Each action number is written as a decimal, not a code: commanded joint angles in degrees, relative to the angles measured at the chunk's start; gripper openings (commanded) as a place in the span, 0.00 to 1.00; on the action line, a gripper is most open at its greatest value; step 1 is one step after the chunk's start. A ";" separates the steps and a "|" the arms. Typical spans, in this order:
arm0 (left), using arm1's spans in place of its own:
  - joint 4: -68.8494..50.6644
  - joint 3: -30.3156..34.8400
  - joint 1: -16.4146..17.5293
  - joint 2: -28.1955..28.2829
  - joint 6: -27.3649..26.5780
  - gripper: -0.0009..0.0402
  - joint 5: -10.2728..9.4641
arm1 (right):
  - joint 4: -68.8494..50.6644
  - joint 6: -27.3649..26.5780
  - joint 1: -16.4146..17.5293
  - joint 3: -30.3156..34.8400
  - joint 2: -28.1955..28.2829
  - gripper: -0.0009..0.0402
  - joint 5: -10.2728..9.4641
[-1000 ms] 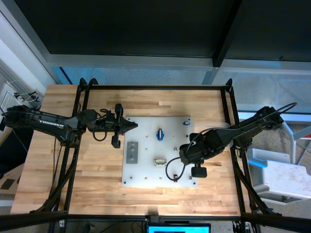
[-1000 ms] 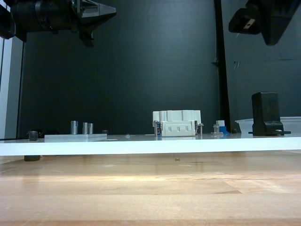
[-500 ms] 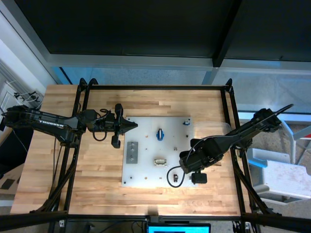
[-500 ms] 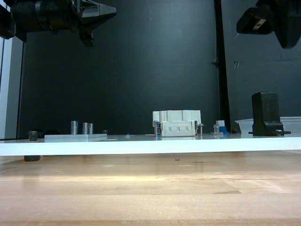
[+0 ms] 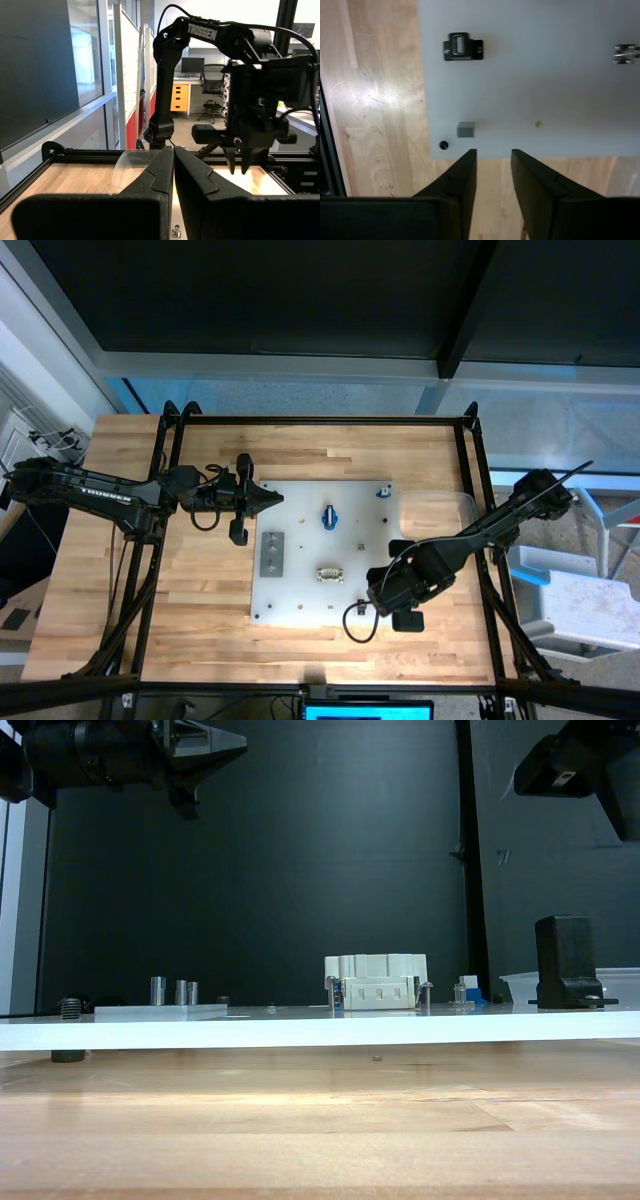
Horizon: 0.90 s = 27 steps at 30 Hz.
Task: Pick the 16mm bar from the taskboard and place it in the container
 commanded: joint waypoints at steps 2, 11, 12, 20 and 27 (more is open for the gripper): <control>0.02 0.02 0.02 0.02 0.00 0.02 0.02 | 1.14 0.42 0.85 0.00 1.03 0.37 0.07; 0.02 0.02 0.00 0.02 0.00 0.02 0.02 | 1.16 1.38 1.53 -0.07 2.75 0.55 0.57; 0.00 0.02 0.00 0.02 0.00 0.02 0.02 | 1.18 1.36 1.57 -0.07 2.86 0.57 0.74; 0.00 0.02 0.00 0.02 0.00 0.02 0.02 | 1.31 1.25 2.12 -0.20 4.50 0.64 1.99; 0.00 0.02 0.00 0.02 0.00 0.02 0.02 | 4.33 1.31 2.47 -2.14 4.76 0.63 1.92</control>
